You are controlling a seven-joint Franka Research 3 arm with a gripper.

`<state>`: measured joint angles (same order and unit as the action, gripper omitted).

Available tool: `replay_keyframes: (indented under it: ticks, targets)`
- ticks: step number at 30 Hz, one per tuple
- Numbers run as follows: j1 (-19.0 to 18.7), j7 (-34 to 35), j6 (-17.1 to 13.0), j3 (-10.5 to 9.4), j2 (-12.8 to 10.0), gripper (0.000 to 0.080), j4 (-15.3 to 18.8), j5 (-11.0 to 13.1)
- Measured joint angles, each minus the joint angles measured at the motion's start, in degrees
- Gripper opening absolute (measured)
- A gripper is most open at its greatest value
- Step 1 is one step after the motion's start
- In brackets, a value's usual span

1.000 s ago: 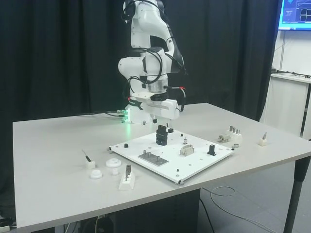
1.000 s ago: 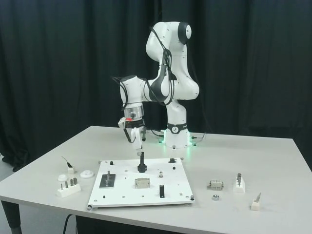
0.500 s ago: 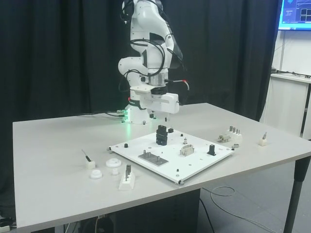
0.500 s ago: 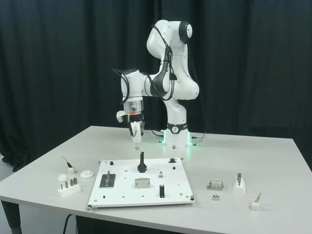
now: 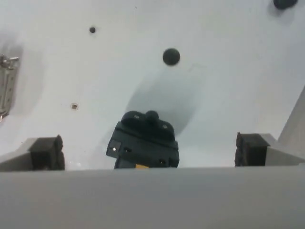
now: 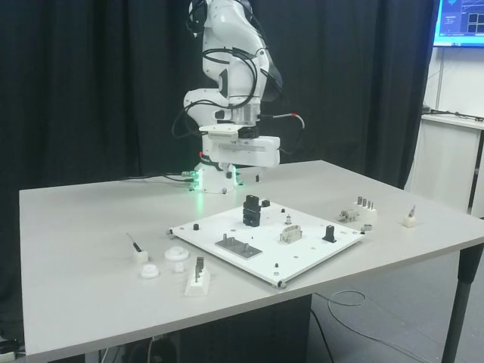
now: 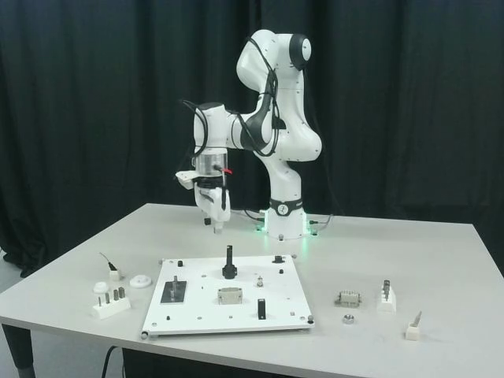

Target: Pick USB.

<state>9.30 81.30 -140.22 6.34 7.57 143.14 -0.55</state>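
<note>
Gripper [image 5: 147, 151] held high above white board [image 6: 302, 261], fingers spread wide, nothing grasped. Black USB part [image 5: 144, 143] seen standing upright on board, probably for easy grasping.

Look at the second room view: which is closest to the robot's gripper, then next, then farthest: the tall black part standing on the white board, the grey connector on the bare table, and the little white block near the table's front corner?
From the gripper:
1. Tall black part, on the white board, just below the gripper.
2. Grey connector, on the table beyond the board's far side.
3. Little white block, at the front corner, farthest out.
</note>
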Motion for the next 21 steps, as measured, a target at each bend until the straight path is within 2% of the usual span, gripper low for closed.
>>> replay_keyframes:
  ticks: [8,21]
  targets:
    - [0.7,-5.76,-0.11,0.04,0.01,0.08,-0.94,-0.52]
    - [5.18,-17.27,-2.54,0.53,-0.1,0.08,-2.13,-4.52]
